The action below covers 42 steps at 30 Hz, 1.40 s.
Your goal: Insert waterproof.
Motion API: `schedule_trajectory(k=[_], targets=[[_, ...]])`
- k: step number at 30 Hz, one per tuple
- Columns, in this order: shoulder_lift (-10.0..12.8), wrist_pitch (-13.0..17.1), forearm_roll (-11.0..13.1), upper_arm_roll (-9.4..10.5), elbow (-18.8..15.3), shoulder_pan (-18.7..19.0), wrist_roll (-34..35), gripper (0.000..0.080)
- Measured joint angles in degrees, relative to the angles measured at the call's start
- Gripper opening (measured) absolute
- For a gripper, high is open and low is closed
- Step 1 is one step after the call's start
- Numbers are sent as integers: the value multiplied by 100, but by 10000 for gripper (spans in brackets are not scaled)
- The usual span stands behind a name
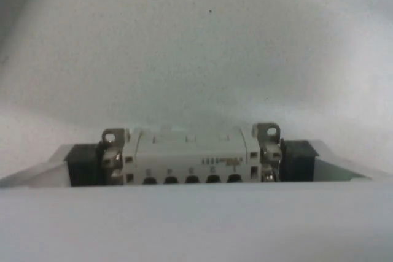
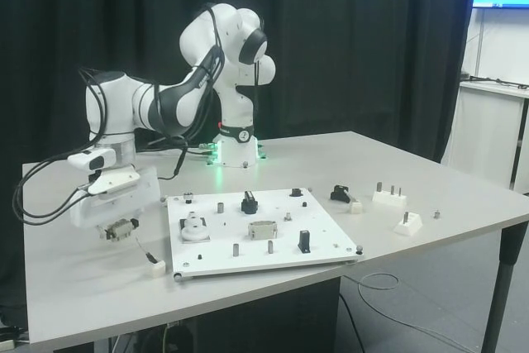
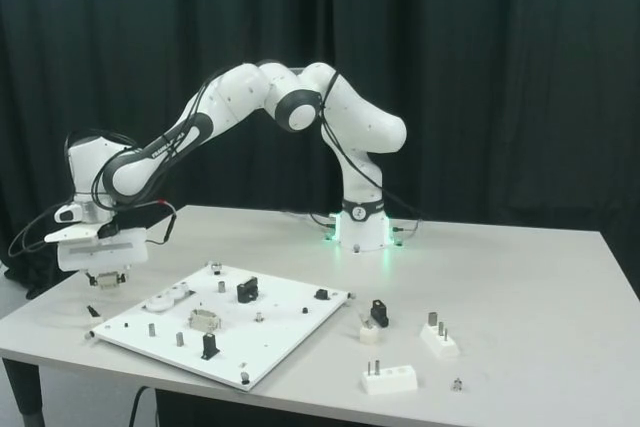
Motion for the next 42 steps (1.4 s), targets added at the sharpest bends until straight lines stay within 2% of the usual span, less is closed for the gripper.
schedule_trajectory(k=[16,42], targets=[[-9,-173,0,-100,118,0,40,619],[-36,-185,0,-146,179,5,209,619]])
